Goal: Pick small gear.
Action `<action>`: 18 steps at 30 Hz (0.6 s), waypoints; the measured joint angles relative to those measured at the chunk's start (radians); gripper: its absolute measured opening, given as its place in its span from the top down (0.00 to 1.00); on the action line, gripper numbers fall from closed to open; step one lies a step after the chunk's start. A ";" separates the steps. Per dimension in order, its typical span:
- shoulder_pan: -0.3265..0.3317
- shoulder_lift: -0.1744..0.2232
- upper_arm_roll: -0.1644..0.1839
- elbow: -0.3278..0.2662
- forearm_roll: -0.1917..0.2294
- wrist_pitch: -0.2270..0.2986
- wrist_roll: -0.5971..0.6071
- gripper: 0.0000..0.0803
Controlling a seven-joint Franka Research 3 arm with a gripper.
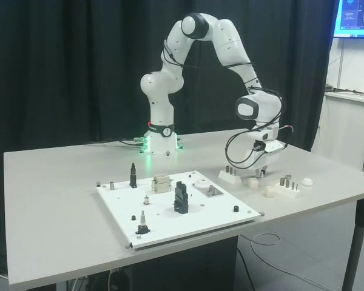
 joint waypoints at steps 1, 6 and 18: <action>-0.001 -0.001 0.000 0.002 0.000 -0.002 0.002 0.76; -0.003 -0.007 -0.001 0.013 0.000 -0.021 0.009 0.76; -0.005 -0.022 -0.004 0.046 0.000 -0.089 0.010 0.76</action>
